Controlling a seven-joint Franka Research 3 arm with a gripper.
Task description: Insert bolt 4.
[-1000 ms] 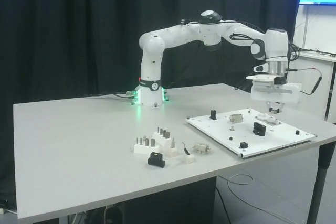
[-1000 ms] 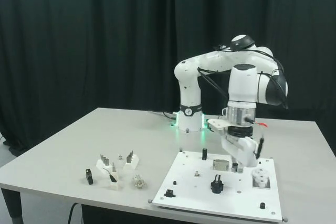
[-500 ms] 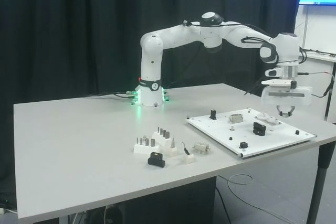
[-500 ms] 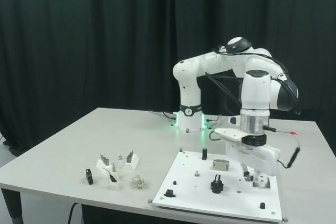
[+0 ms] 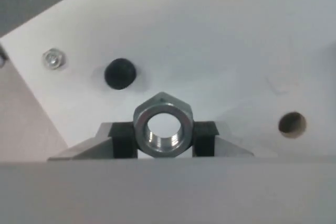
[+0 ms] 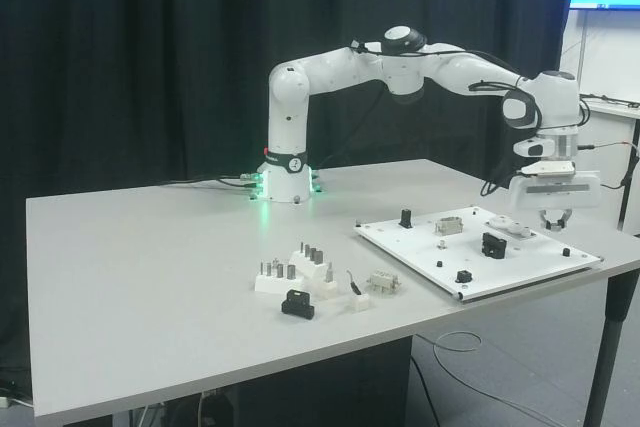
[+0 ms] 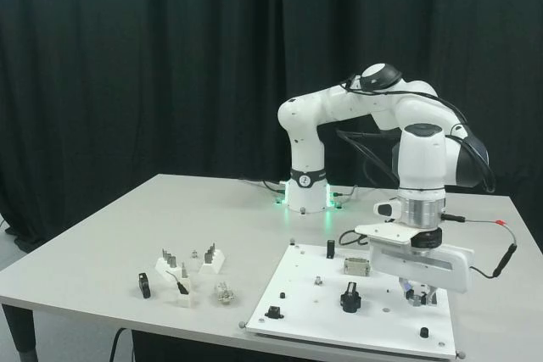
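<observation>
My gripper (image 5: 161,140) is shut on a grey hex-headed bolt (image 5: 161,131), seen end-on with a round bore, between two black pads (image 5: 123,142). Below it lies the white assembly board (image 5: 210,35), which has a black round knob (image 5: 119,73), a small nut (image 5: 52,59) at its corner and an open hole (image 5: 292,124). In the first room view the gripper (image 6: 553,219) hangs just above the right end of the board (image 6: 430,247). The second room view shows the gripper (image 7: 417,294) low over the board (image 7: 305,315), beside its white block.
White holders with several upright bolts (image 6: 295,269) stand left of the board, with a black clip (image 6: 297,304) and a small connector (image 6: 383,283) nearby. Black parts (image 6: 493,245) and a grey connector (image 6: 448,225) sit on the board. The table edge runs close past the board's right side.
The arm has swung the gripper away from the board's middle to its right end, near the table edge, and the hand has turned. The bolt stays gripped.
</observation>
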